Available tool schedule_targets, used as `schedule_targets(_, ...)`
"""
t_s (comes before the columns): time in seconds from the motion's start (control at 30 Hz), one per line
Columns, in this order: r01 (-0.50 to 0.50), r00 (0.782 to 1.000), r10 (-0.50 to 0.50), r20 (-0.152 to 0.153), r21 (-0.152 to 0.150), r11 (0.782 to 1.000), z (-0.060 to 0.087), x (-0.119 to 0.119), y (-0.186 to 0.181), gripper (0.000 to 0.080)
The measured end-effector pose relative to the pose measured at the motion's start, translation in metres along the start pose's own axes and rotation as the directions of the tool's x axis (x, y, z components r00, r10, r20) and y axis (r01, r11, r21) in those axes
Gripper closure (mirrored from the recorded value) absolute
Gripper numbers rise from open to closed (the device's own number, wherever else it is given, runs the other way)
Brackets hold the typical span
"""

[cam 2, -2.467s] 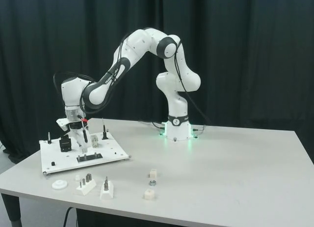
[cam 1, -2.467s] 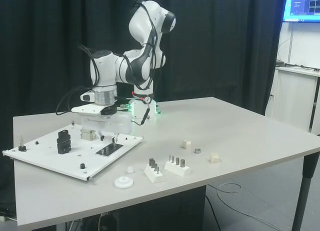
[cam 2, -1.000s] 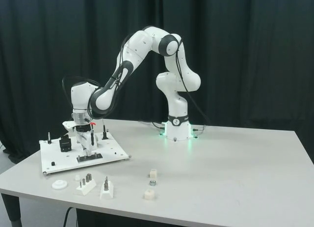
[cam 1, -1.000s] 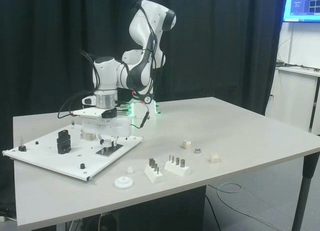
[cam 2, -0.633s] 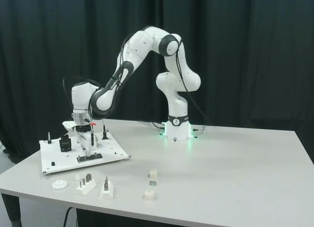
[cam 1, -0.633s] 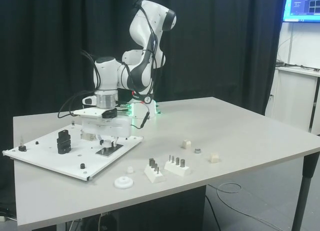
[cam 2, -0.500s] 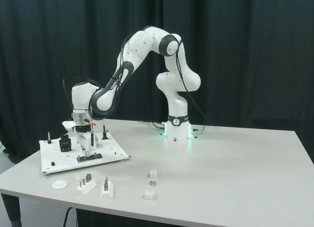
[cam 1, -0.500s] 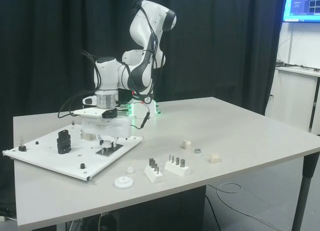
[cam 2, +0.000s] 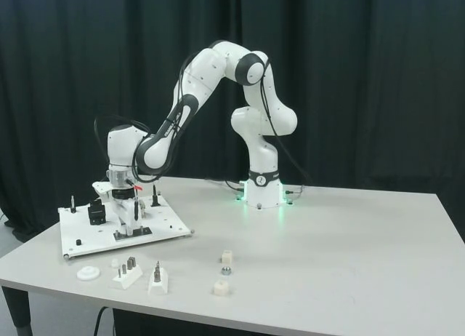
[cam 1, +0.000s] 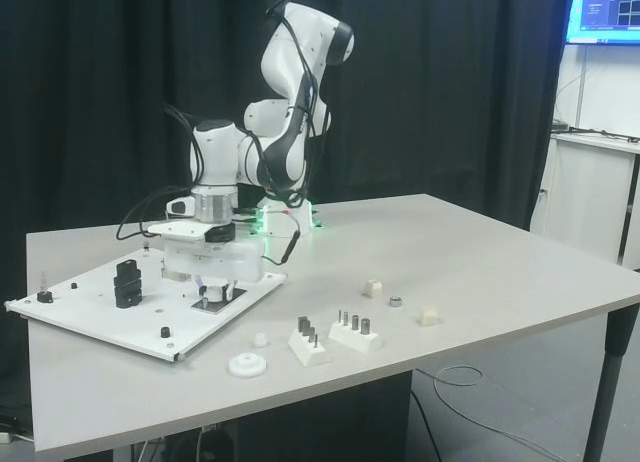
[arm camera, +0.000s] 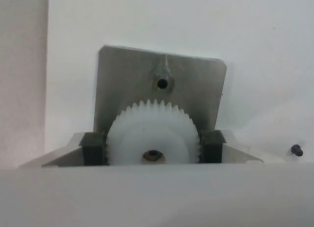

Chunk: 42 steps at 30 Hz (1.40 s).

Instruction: Insert medium gear.

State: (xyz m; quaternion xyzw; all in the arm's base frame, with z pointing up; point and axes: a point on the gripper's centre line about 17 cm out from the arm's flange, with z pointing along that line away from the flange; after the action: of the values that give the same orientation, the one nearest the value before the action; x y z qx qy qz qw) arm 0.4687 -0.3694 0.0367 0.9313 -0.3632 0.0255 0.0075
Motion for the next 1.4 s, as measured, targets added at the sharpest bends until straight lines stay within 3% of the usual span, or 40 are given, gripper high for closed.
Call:
schedule_targets(0.23,-0.002,1.000,0.002,0.007,-0.008,1.000,0.009,0.000,0.000,0.0405)
schedule_targets(1.03,-0.004,1.000,0.004,0.027,-0.008,1.000,0.009,-0.002,0.004,0.0405)
schedule_targets(1.07,-0.006,1.000,0.006,0.026,-0.008,1.000,0.008,-0.002,0.005,0.0278)
schedule_targets(1.33,-0.004,1.000,0.004,0.012,-0.004,1.000,0.002,0.007,0.004,0.0278)
schedule_targets(1.37,-0.004,1.000,0.004,0.012,-0.002,1.000,0.001,0.007,0.003,0.0019)
schedule_targets(1.4,-0.006,1.000,0.006,0.013,0.000,1.000,0.000,0.008,0.002,0.0019)
